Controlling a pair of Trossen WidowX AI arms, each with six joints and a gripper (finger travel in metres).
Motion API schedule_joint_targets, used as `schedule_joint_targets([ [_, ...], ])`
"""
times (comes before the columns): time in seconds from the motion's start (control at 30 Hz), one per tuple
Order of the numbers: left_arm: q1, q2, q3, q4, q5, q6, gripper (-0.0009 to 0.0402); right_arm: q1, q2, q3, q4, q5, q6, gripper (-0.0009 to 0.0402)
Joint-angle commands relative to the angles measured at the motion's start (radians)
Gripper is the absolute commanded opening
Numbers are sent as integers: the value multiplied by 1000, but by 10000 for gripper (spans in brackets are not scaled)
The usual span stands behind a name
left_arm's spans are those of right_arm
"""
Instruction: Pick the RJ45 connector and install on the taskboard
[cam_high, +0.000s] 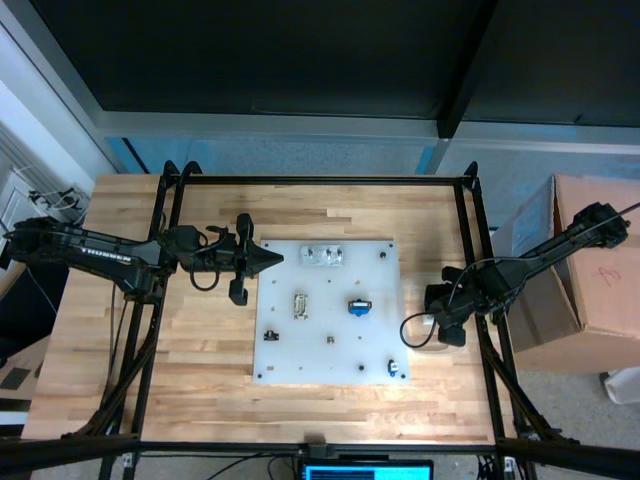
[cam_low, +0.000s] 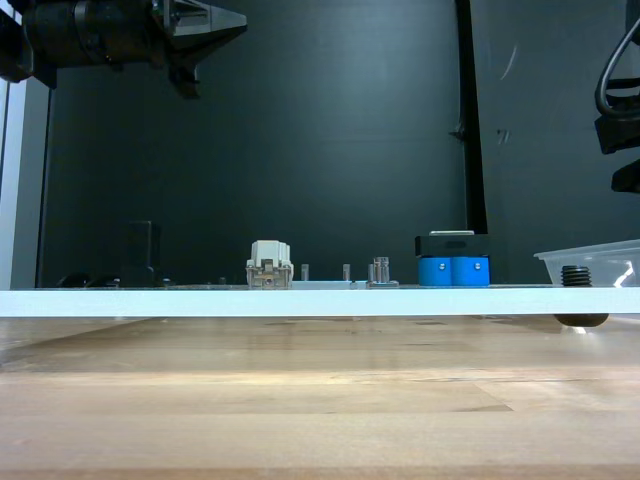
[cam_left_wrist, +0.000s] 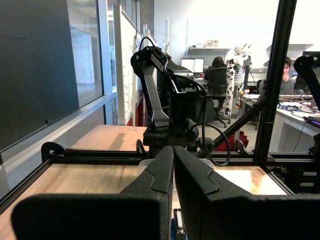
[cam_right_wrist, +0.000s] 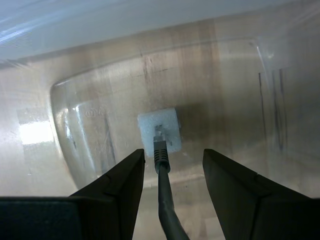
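The RJ45 connector (cam_right_wrist: 159, 148), clear-tipped with a black cable (cam_right_wrist: 166, 200) behind it, lies free on a pale pad inside a clear plastic tray (cam_right_wrist: 90, 130). My right gripper (cam_right_wrist: 173, 153) hangs open just above it, one finger on either side, not touching. In the high view the right gripper (cam_high: 441, 326) is over that tray (cam_high: 424, 339), off the right edge of the white taskboard (cam_high: 325, 340); the connector itself is hidden there. My left gripper (cam_high: 268, 258) is shut and empty, held high at the board's left edge, its fingers (cam_left_wrist: 162, 172) pressed together.
The board carries a blue block (cam_high: 358, 307), a beige connector housing (cam_high: 299, 305), a clear part (cam_high: 324, 257) and a small blue piece (cam_high: 395, 369). A black frame (cam_high: 470, 200) rings the table. A cardboard box (cam_high: 590, 270) stands at the right.
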Motion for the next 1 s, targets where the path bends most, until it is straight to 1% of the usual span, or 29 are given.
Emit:
schedule_joint_targets([
  [0.03, 0, 0, 0, 0, 0, 0, 1, 0, 0, -15, 24, -5, -2, 144],
  [0.2, 0, 0, 0, 0, 0, 0, 1, 2, 0, -19, 28, -8, -2, 118],
  [0.3, 0, 0, 0, 0, 0, 0, 1, 2, 0, -19, 28, -8, -3, 93],
  [0.4, 0, 0, 0, 0, 0, 0, 1, 2, 0, -19, 28, -8, -6, 53],
  [0.5, 0, 0, 0, 0, 0, 0, 1, 2, 0, -19, 29, -8, -6, 3],
  [0.53, 0, 0, 0, 0, 0, 0, 1, 2, 0, -18, 30, -8, -6, -5],
  [0.6, 0, 0, 0, 0, 0, 0, 1, 2, 0, -13, 29, -8, -5, 5],
  [0.67, 0, 0, 0, 0, 0, 0, 1, 2, 0, -2, 22, -8, -6, -2],
  [0.8, 0, 0, 0, 0, 0, 0, 1, 2, 0, 32, 17, -10, -8, -1],
  [0.93, 0, 0, 0, 0, 0, 0, 1, 2, 0, 99, -52, -11, -8, 0],
  [1.0, 0, 0, 0, 0, 0, 0, 1, 2, 2, 145, -105, -23, -8, 0],
])
